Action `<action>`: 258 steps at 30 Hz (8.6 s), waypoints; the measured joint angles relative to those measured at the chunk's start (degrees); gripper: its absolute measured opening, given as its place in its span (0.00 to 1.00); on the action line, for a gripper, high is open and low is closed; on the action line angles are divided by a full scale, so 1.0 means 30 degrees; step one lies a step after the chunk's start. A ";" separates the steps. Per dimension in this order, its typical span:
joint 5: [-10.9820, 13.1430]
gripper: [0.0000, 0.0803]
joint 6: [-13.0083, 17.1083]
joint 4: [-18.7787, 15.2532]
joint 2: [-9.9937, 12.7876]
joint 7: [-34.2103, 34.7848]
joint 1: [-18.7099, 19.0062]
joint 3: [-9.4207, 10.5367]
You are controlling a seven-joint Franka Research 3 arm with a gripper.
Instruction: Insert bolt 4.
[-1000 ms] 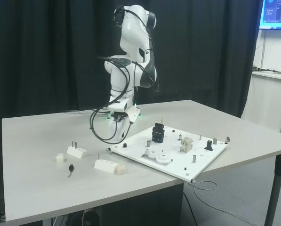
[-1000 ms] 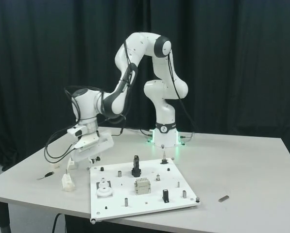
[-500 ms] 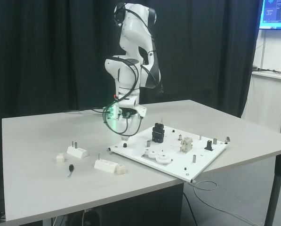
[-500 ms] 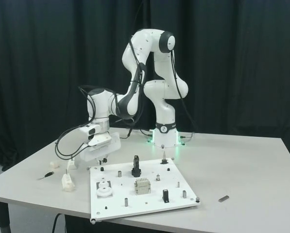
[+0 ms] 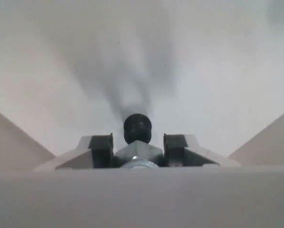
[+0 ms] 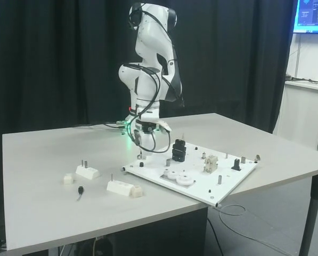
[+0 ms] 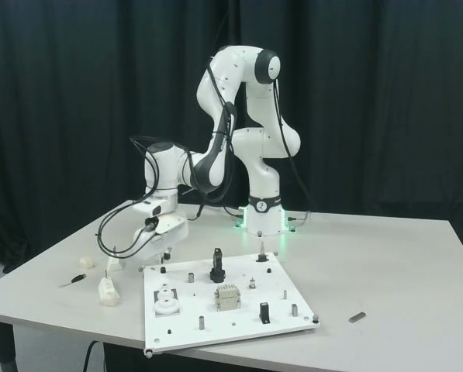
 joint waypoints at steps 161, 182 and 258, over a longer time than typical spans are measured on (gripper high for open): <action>-0.3882 0.28 0.4099 -0.1920 0.0272 -0.8125 0.0612 -0.0169; -0.3868 0.28 0.3908 -0.1947 0.0282 -0.8009 0.0680 -0.0102; -0.2362 0.28 0.3925 -0.1832 0.0383 0.0364 0.0657 -0.0040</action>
